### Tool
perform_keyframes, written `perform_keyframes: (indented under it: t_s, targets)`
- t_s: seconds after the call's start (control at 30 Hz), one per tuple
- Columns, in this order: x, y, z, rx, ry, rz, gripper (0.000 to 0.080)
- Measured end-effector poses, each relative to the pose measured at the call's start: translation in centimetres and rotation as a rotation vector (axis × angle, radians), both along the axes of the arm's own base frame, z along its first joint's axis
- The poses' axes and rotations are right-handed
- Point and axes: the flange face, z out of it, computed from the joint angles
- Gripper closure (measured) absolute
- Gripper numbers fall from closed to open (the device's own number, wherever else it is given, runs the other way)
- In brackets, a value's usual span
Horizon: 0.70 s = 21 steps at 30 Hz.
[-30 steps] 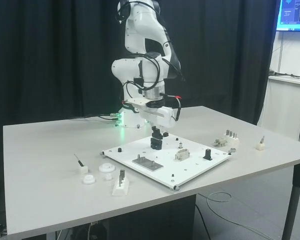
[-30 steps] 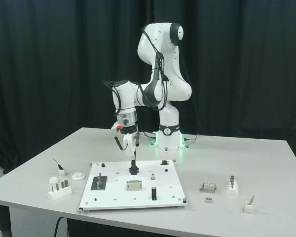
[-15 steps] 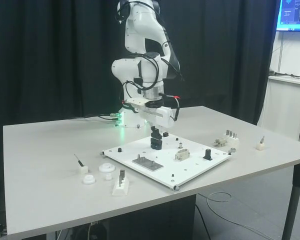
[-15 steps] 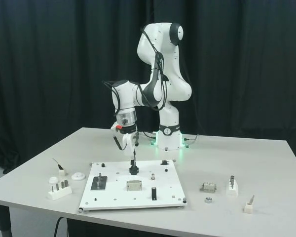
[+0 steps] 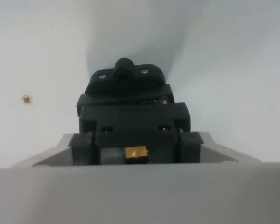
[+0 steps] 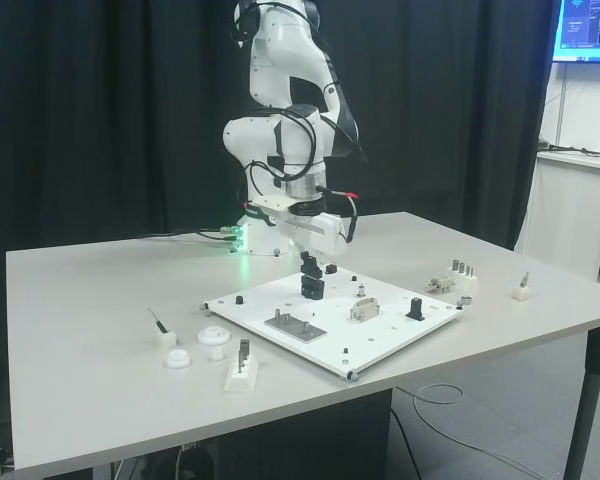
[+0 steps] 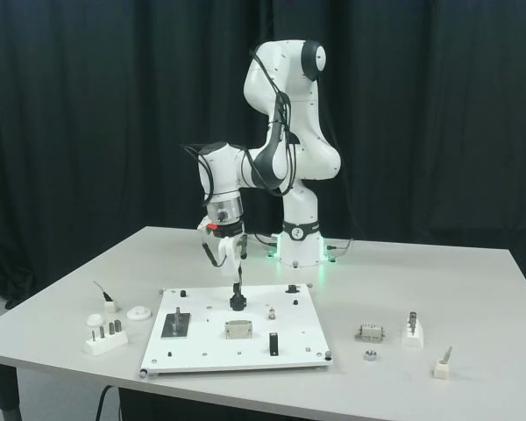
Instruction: Insert D-SUB.
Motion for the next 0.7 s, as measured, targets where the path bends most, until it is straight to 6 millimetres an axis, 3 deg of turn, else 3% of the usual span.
perform_keyframes:
  t_s: [0.7]
  targets:
    - [0.33,0.23,0.08,-0.008,-0.024,0.020,0.0423]
